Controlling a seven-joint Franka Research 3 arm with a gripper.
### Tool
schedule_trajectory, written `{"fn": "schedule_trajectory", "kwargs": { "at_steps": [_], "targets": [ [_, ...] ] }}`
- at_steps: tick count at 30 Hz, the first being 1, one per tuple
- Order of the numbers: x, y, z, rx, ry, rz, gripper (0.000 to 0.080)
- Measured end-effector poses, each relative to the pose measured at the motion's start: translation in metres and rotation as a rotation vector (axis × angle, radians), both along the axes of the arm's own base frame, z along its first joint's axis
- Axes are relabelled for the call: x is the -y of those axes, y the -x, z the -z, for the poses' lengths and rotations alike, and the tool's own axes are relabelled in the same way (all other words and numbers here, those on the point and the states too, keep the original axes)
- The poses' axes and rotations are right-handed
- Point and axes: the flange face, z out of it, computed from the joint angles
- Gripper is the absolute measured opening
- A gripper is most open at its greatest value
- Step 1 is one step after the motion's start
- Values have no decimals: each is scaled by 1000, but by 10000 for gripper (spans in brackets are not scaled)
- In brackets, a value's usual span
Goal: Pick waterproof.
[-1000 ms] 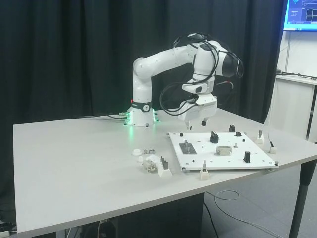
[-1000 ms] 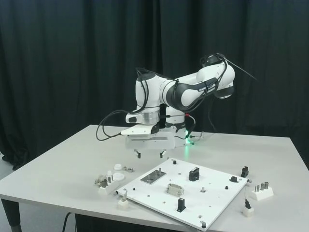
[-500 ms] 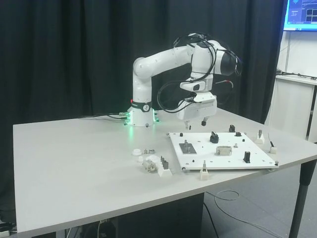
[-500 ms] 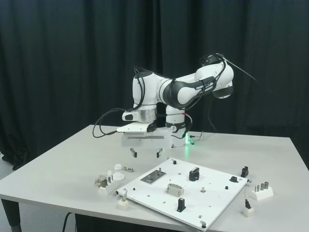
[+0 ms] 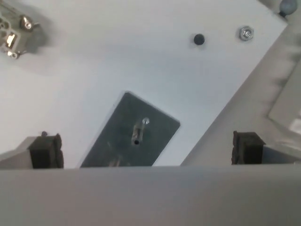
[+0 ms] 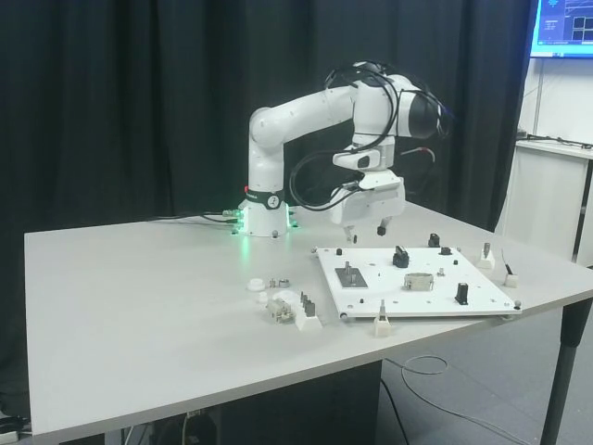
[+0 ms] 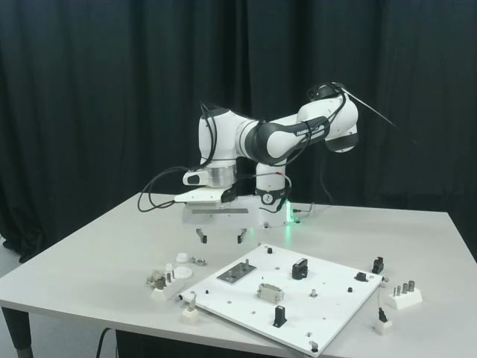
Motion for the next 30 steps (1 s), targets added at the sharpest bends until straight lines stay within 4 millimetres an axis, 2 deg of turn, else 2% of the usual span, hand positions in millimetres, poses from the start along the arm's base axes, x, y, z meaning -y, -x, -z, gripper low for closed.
{"fn": "schedule_trajectory", "kwargs": {
  "at_steps": [15, 30],
  "targets": [
    [24, -8, -2, 58, 27, -27, 800],
    [66, -14, -6, 102, 58, -23, 800]
  ]
}}
